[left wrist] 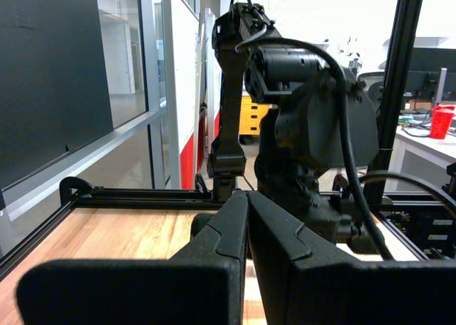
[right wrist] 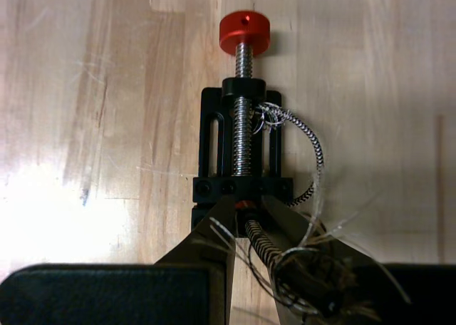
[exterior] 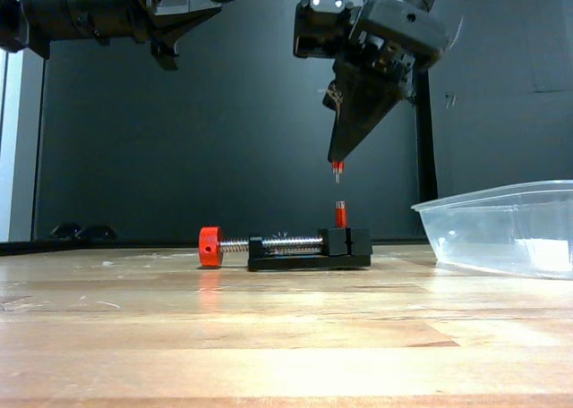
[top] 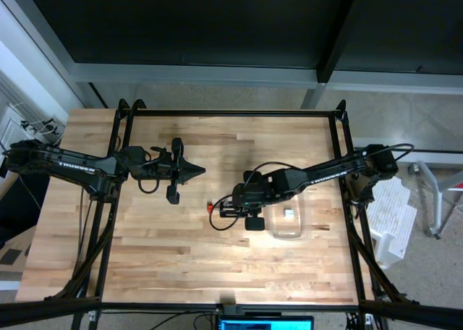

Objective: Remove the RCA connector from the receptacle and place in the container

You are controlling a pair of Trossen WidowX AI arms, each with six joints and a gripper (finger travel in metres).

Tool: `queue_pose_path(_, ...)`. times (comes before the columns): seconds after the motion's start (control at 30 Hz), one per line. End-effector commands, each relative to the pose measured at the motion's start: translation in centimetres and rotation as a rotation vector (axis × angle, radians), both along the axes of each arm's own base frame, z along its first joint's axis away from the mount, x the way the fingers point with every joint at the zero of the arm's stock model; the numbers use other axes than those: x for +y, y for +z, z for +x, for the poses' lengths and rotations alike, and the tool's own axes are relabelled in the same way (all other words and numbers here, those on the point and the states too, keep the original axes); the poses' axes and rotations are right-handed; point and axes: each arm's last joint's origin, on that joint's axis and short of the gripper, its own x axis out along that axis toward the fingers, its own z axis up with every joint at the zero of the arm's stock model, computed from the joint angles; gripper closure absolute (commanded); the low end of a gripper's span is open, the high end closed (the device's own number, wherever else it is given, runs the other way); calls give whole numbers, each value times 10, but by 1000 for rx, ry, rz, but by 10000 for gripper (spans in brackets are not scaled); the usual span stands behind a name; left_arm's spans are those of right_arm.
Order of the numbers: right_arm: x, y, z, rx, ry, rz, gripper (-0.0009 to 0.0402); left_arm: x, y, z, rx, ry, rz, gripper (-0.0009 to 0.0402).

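Low view shows my right tool (exterior: 337, 157) pointing straight down above the receptacle (exterior: 309, 247), pinching the RCA connector (exterior: 337, 168) at its very tip. The connector's small red end and thin pin hang clear of the block, directly over a red stub (exterior: 340, 214) that stands up from the block's top. A visible gap separates the two.

The receptacle lies flat on the tabletop (top: 145, 229), with its red round knob (exterior: 209, 246) at the end farthest from the container (exterior: 501, 229). From my right wrist camera I look down on the black block (right wrist: 239, 161) and its silver threaded screw (right wrist: 242, 136). A frayed braided wire (right wrist: 314, 150) curls beside the screw. My two fingers (right wrist: 206, 232) close in on a slim silver piece between them.

The clear container sits on the tabletop just beside the receptacle, and from above a small white square (top: 289, 213) lies inside it.

My left tool (top: 194, 171) hangs over the left half of the tabletop, well apart from the receptacle. Its fingers (left wrist: 228, 225) are pressed together on nothing.
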Motion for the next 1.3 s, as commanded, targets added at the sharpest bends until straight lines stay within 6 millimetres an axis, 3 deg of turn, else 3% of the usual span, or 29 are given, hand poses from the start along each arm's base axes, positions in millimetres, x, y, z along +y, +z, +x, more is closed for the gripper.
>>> queue_pose_path(0.03,-1,10,-4,-27,-1,2,389,0,0,0,0,0,0,393)
queue_pose_path(0.3,-3,33,-14,-97,-3,15,389,0,0,0,0,0,0,393)
queue_pose_path(0.83,-6,57,-33,-128,-7,23,389,0,0,0,0,0,0,393)
queue_pose_path(1.03,-8,56,-44,-97,-4,17,389,0,0,0,0,0,0,393)
queue_pose_path(1.3,-14,34,-79,-50,-30,13,389,0,0,0,0,0,0,393)
